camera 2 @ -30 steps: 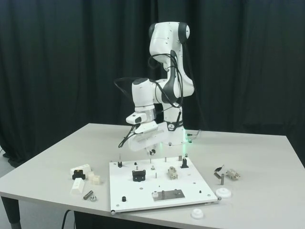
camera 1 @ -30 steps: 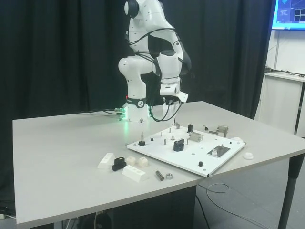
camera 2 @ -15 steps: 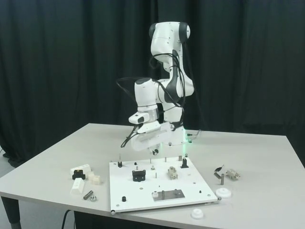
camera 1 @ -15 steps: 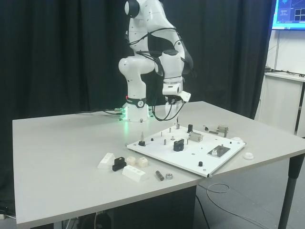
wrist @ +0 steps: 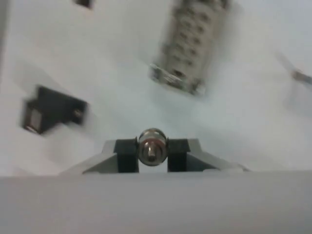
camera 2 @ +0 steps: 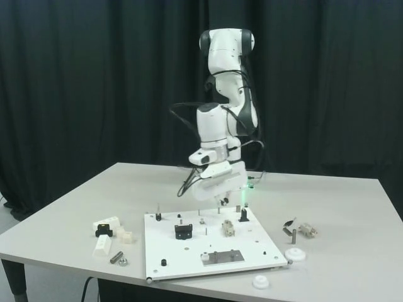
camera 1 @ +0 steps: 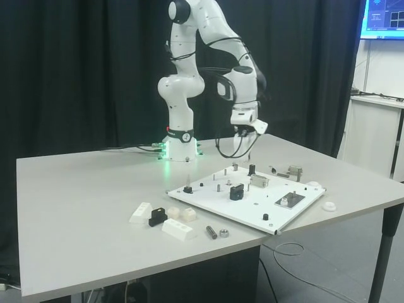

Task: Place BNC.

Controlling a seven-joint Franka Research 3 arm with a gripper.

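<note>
The BNC [wrist: 152,146] is held between the two fingers of the gripper [wrist: 152,155], which is pinched on its barrel; in the wrist view the round metal end with its centre pin is seen end-on, seated squarely between the black pads [wrist: 126,155]. In the room views the gripper [camera 2: 221,200] is carried above the far part of the white board [camera 2: 252,248], clear of the surface, with the connector too small to be made out there. Below it, in the wrist view, a black block [wrist: 52,108] and a grey multi-pin connector [wrist: 187,51] are seen on the board, both blurred. Which seat is meant for the BNC cannot be told.

The BNC is judged to be small, light, rigid metal, so crushing is no concern, but the smooth round barrel may roll or slip between flat pads if the grip is light. The hold is best taken across the barrel's middle, as here, with the axis kept vertical. The centre pin is likely the delicate part; a straight descent onto the mating post is called for, since a tilted entry could jam or bend it.
</note>
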